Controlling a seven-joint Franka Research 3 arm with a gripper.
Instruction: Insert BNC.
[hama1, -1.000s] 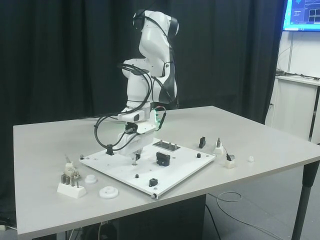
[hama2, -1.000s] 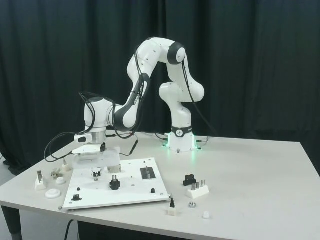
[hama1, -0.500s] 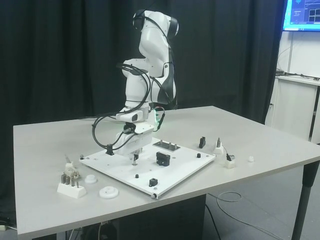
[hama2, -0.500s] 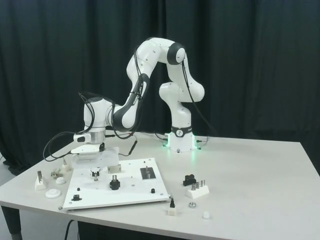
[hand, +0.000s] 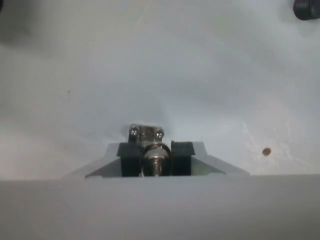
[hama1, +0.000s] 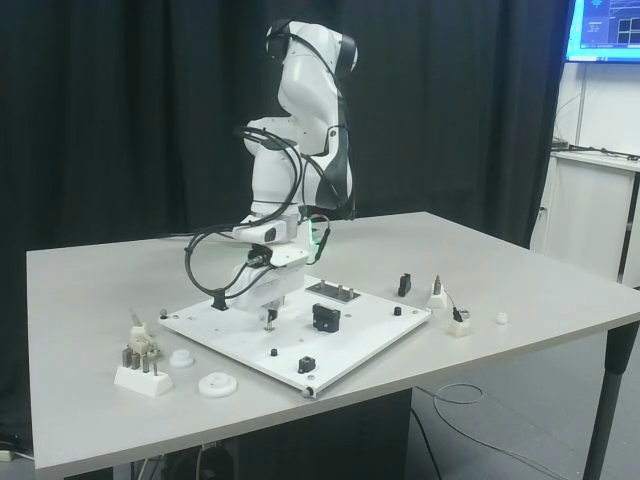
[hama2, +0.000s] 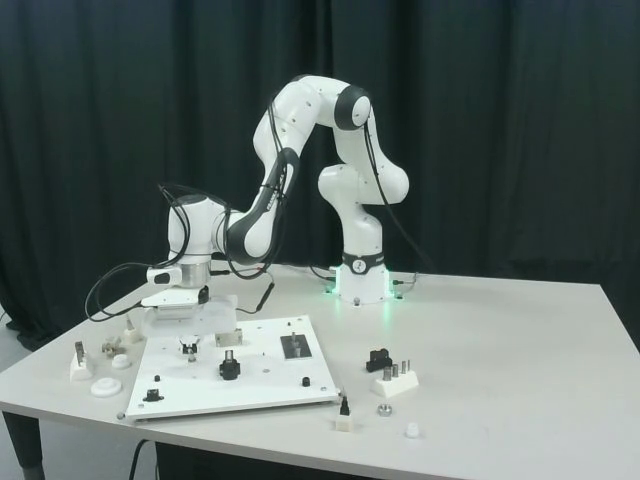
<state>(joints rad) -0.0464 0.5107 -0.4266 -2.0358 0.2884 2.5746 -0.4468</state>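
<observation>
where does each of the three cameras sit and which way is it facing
Wrist view: on the arm's wrist, looking down at the white board; the black finger pads clamp the grey metal BNC connector.
First room view: off one table corner, facing the black curtain; the whole white arm shows, gripper low over the board.
Second room view: off another side of the grey table, facing the arm's base; the full arm shows.
Both room views share arm, board and table.
</observation>
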